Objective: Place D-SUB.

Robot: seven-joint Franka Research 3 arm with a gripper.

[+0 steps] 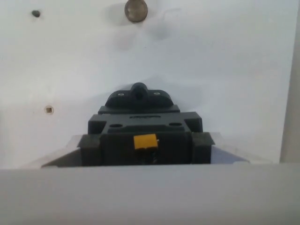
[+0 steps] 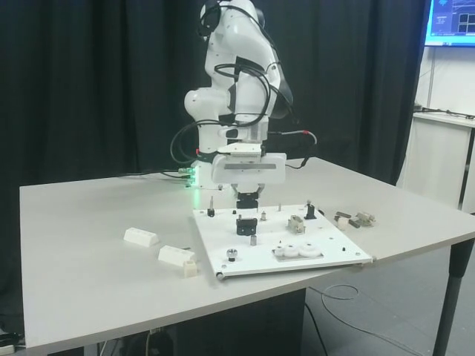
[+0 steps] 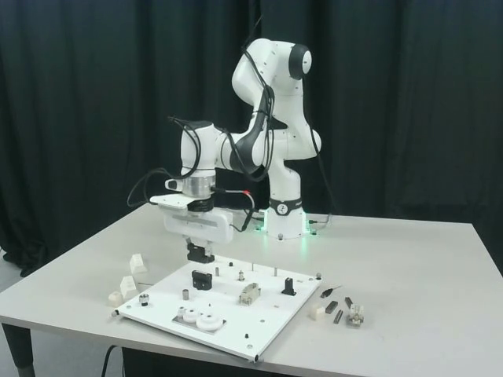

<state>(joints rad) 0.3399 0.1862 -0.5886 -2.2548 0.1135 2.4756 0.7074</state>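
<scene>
D-SUB (image 1: 139, 132), black, fills the wrist view, pinched between the gripper's (image 1: 145, 150) fingers above the white board (image 1: 225, 70).

In the first room view, the gripper (image 2: 247, 199) hangs over the board's (image 2: 215, 252) rear part, holding the D-SUB just above a black mount (image 2: 246, 226).

In the second room view, the white arm (image 3: 259, 133) reaches forward over the grey table (image 3: 424, 267); the gripper (image 3: 200, 253) sits above the mount (image 3: 203, 280).

Black curtain (image 3: 94, 118) behind grey table (image 2: 82, 252); perhaps a screen (image 2: 450, 22)
</scene>
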